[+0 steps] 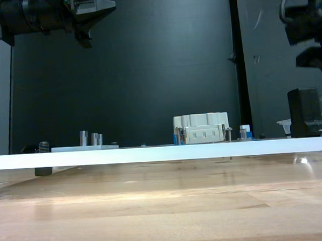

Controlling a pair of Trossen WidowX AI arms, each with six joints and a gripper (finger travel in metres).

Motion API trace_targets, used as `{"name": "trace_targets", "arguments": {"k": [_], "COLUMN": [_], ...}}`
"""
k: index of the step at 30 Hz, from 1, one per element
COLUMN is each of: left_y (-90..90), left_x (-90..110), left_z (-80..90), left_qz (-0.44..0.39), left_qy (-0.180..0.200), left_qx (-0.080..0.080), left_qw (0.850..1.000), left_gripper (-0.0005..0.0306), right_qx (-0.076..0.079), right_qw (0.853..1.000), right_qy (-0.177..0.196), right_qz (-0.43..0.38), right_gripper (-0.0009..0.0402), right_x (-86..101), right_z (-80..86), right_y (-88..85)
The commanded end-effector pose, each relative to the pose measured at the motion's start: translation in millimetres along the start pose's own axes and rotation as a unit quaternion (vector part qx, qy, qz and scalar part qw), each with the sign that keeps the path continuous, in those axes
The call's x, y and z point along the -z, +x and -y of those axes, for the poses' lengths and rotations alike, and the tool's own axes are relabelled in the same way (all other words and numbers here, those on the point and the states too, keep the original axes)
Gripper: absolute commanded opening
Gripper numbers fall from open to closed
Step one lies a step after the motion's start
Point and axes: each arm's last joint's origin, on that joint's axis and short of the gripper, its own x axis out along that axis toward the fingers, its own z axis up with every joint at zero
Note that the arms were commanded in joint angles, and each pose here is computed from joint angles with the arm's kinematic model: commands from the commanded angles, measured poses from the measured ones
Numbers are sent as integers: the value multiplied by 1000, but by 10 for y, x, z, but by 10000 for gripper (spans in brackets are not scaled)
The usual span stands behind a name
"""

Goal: Pick the HAN10E connector and install on the hub

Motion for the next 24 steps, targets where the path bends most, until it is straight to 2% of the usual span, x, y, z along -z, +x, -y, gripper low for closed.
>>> {"name": "trace_targets", "arguments": {"k": [1,7,14,24], "left_y": [0,0,0,0], "left_x": [0,0,0,0], "left_z": [-1,-1,-1,-1], "left_qz": [0,0,0,0], "left_qy": [0,0,0,0], "left_qx": [0,0,0,0], "left_qw": [1000,1000,1000,1000], "left_gripper": [0,0,0,0], "right_qx": [5,12,18,15], "right_qw": [1000,1000,999,999], "right_qy": [-11,-11,-13,-28], "right_qz": [-7,-16,-25,-23], "right_gripper": [9,9,9,9], "right_x": [-111,-433,-929,-1548], "right_z": [-41,-151,-287,-493], "right_y": [-41,-35,48,206]}}
